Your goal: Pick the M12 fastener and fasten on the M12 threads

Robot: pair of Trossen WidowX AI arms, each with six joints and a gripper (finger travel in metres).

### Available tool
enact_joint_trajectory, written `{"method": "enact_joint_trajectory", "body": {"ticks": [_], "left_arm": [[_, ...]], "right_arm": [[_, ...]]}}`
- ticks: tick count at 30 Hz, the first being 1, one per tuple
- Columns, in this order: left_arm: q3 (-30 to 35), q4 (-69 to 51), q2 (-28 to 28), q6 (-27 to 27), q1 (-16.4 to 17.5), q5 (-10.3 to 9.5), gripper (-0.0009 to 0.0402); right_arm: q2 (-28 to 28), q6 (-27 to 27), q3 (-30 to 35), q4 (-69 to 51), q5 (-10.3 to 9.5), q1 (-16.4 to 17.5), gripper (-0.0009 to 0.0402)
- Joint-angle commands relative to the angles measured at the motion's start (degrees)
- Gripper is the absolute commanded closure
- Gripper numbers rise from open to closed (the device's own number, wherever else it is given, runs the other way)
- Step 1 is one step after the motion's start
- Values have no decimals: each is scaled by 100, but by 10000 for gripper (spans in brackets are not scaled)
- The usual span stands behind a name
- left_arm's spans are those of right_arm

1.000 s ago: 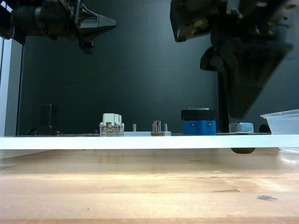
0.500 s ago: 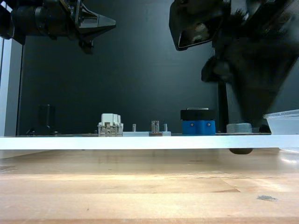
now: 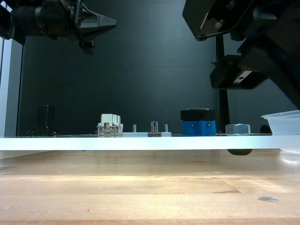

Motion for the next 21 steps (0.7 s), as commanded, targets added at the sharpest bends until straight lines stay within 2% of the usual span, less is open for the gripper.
{"method": "enact_joint_trajectory", "body": {"ticks": [1, 7, 12, 15, 19, 21], "left_arm": [[2, -4, 0, 2, 0, 0, 393], [2, -4, 0, 2, 2, 0, 393], [2, -4, 0, 2, 0, 0, 393], [2, -4, 0, 2, 2, 0, 393], [2, -2, 0, 2, 0, 0, 393], [2, -4, 0, 2, 0, 0, 393]], "right_arm": [[-79, 13, 4, -7, 363, -13, 393], [-221, 146, 26, -74, 1003, -31, 393], [-221, 446, 26, -160, 1714, -39, 393], [-173, 542, 26, -136, 1985, -39, 393], [-63, 570, 15, -83, 1976, -37, 393], [9, 566, 15, -24, 1910, -35, 393]]}}
